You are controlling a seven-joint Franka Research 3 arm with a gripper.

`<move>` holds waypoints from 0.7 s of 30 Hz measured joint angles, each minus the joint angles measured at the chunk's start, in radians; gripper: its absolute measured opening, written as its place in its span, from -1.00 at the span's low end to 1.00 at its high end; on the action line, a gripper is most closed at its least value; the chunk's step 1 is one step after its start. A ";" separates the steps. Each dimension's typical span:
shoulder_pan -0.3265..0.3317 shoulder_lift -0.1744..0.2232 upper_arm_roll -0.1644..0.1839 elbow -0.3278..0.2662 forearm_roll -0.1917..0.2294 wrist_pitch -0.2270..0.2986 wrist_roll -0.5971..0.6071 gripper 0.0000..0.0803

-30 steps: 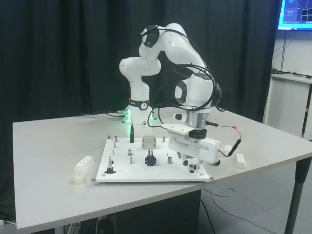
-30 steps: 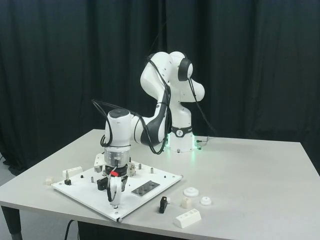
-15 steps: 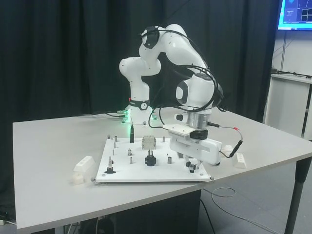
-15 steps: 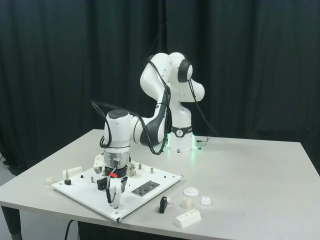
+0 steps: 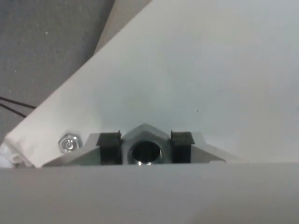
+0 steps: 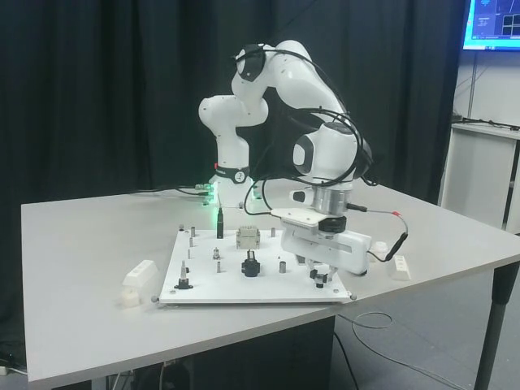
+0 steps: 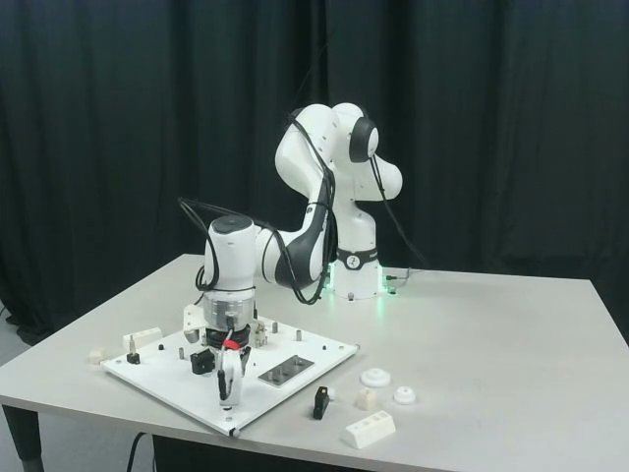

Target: Remove bolt 4.

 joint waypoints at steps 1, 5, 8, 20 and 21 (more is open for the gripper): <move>0.000 0.000 0.000 0.000 0.000 0.000 -0.011 -0.44; 0.000 0.000 0.000 0.001 0.000 0.000 -0.052 -0.44; 0.000 0.001 0.000 0.001 0.000 0.000 -0.098 -0.44; 0.000 0.002 0.001 0.003 0.000 0.001 -0.312 -0.44; 0.000 0.002 0.001 0.003 0.000 0.001 -0.333 -0.44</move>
